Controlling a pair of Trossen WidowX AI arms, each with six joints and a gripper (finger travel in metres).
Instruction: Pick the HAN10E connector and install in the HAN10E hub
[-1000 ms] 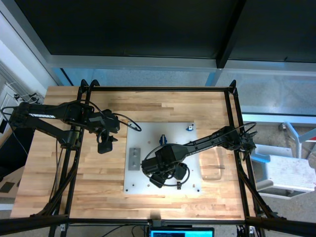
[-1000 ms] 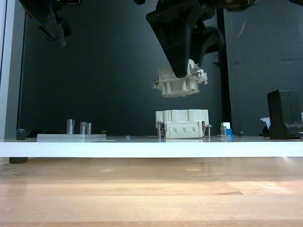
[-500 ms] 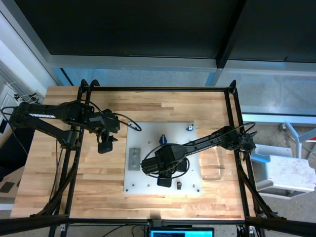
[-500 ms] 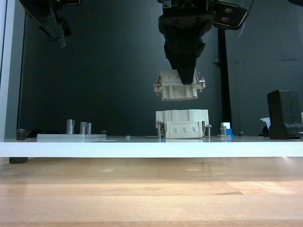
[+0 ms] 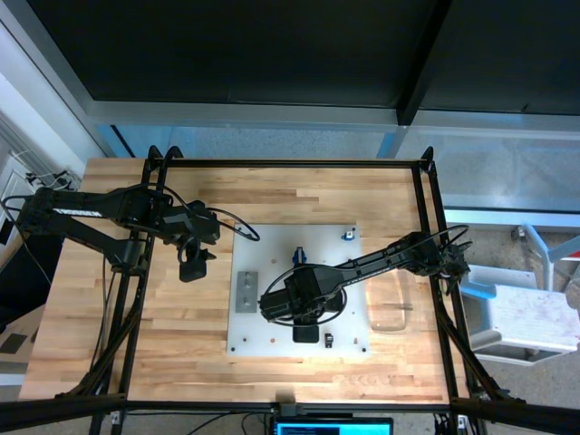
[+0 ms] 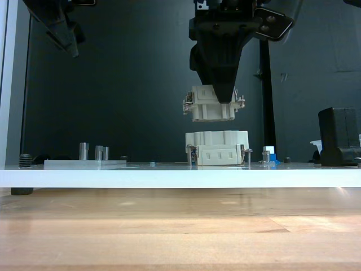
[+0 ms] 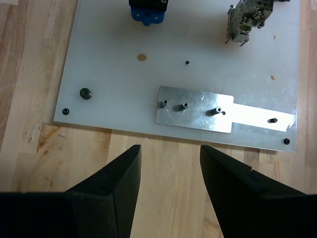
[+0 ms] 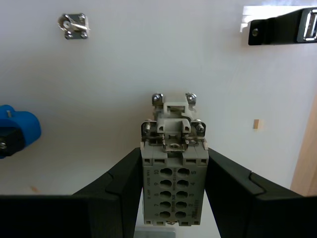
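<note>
The HAN10E connector (image 6: 211, 109) is being gripped by the right gripper (image 6: 217, 97) just above the HAN10E hub (image 6: 217, 148) near the board's (image 5: 263, 237) near edge, needing a level, aligned descent, while the left gripper (image 5: 192, 267) is being held open beyond the board's left edge.

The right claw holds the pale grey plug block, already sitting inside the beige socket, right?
No. The low view shows the right gripper holding the pale grey plug block above the beige metal-framed socket, not inside it. The left gripper hangs open left of the white board.
</note>
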